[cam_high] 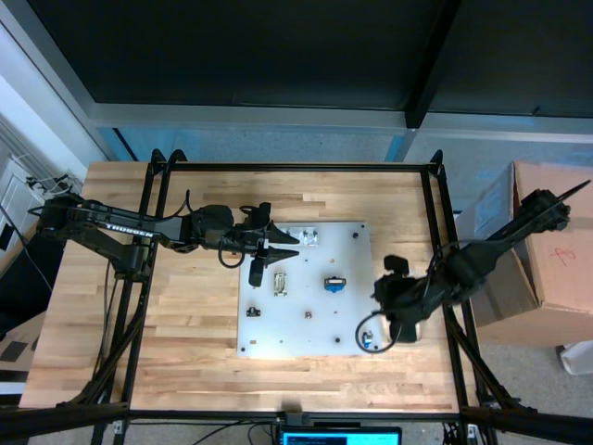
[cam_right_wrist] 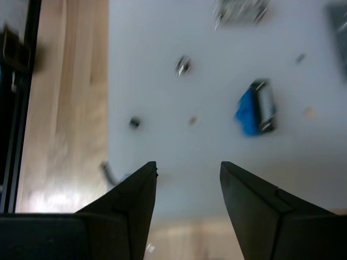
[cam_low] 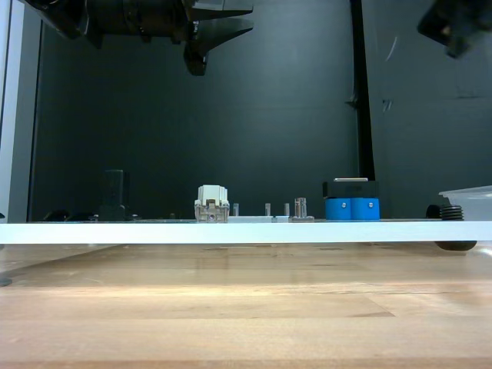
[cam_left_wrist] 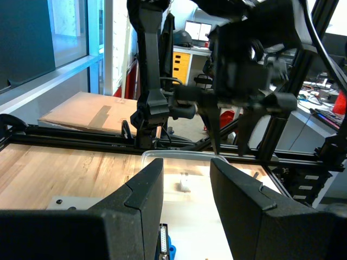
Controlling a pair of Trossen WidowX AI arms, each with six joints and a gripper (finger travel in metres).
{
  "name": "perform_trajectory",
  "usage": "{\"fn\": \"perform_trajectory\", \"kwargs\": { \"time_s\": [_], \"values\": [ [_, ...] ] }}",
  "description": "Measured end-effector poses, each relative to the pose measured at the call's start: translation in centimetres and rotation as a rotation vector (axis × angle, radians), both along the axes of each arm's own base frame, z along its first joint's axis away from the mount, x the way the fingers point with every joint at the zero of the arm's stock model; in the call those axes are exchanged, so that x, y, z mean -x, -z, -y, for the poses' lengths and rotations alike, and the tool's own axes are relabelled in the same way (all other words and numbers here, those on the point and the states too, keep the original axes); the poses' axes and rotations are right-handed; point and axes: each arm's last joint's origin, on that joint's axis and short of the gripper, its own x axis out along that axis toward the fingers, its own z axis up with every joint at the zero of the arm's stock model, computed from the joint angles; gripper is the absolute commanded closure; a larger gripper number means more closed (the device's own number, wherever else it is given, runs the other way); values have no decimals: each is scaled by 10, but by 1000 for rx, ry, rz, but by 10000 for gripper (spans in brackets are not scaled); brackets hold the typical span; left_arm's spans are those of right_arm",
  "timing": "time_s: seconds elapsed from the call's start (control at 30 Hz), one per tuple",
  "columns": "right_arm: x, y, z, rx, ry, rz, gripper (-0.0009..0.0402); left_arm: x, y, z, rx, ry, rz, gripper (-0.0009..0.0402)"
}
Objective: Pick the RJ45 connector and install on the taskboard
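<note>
The left gripper (cam_high: 295, 245) hangs high over the taskboard's (cam_high: 310, 334) 10 o'clock edge, its claw spread apart and holding nothing. On the white board, a pale fitting (cam_high: 280, 284) sits left of centre and a blue connector block (cam_high: 334, 284) sits toward 3 o'clock. What looks like the RJ45 connector (cam_high: 370, 340), blue with a grey cable loop, lies free at the board's 5 o'clock corner, in neither claw. The right gripper (cam_right_wrist: 188, 165) hovers above the 4 o'clock edge, near that piece, claw apart and empty.
</note>
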Motion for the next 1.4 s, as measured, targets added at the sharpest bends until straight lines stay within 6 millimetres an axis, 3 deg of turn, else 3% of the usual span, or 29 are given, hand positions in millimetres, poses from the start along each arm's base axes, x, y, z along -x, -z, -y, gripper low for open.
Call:
{"fn": "perform_trajectory", "kwargs": {
  "time_s": [0.47, 0.73, 0.97, 1.2, 1.4],
  "values": [
    [-11, -44, 92, 42, 87, 416, 397, 0, 0, 0, 0, 0, 0, 278],
    [-14, -59, 131, 26, 93, 570, 392, 0, 0, 0, 0, 0, 1, 278],
    [-21, -56, 143, 55, 88, 738, 393, 0, 0, -1, 0, 2, -3, 287],
    [-19, -37, 142, 13, 60, 899, 394, 1, -7, -2, -9, 10, 63, 399],
    [-9, -22, 138, -17, 75, 949, 394, 10, -19, -2, -21, -24, 97, 393]
  ]
}}
